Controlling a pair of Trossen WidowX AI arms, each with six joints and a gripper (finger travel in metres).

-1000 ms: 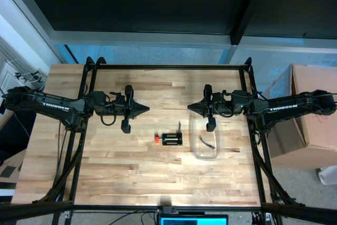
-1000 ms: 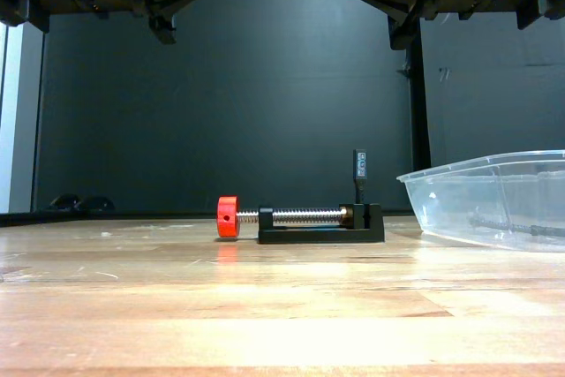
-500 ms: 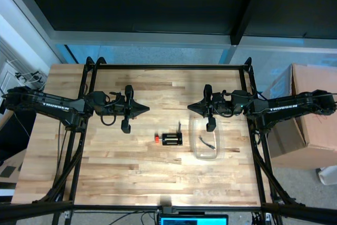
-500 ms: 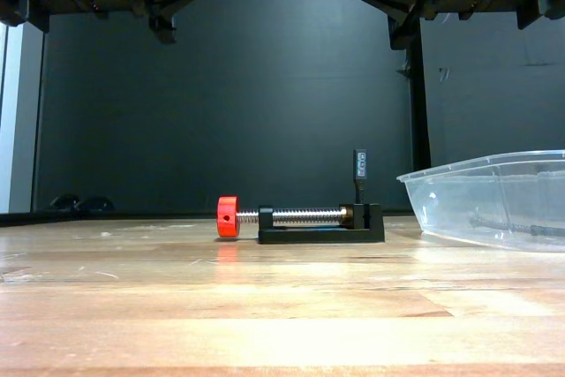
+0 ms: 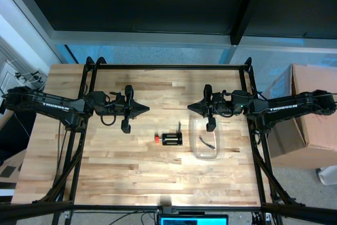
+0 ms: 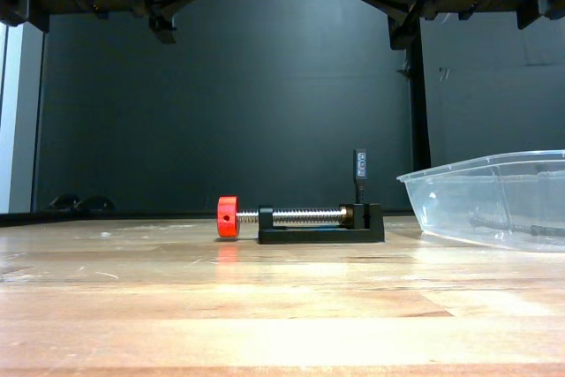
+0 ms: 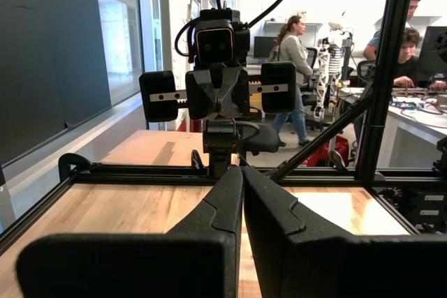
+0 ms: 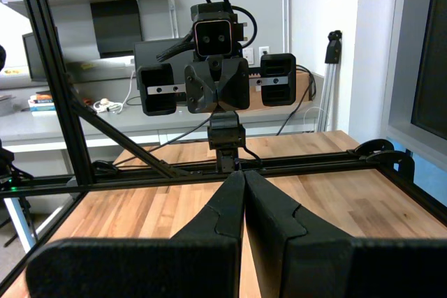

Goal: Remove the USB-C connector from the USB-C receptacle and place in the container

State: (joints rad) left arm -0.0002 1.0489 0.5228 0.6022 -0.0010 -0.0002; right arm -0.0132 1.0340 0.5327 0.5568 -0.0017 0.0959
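The USB-C connector (image 5: 206,142), a short dark cable piece, lies free inside the clear plastic container (image 5: 196,154), clear of its seat; through the container wall (image 6: 459,187) it shows as a dark line (image 6: 508,225). The receptacle (image 6: 359,165) stands upright in a small black clamp (image 5: 172,139) with a red knob (image 6: 228,216). My left gripper (image 5: 147,109) hangs high over the table's left half, shut and holding nothing (image 7: 242,172). My right gripper (image 5: 188,106) hangs high just behind the container, shut on nothing too (image 8: 244,174). The two point at each other.
A black metal frame (image 5: 168,67) runs around the wooden table (image 5: 131,177). A cardboard box (image 5: 310,114) stands off the table to the right. The clamp sits mid-table, just left of the container.
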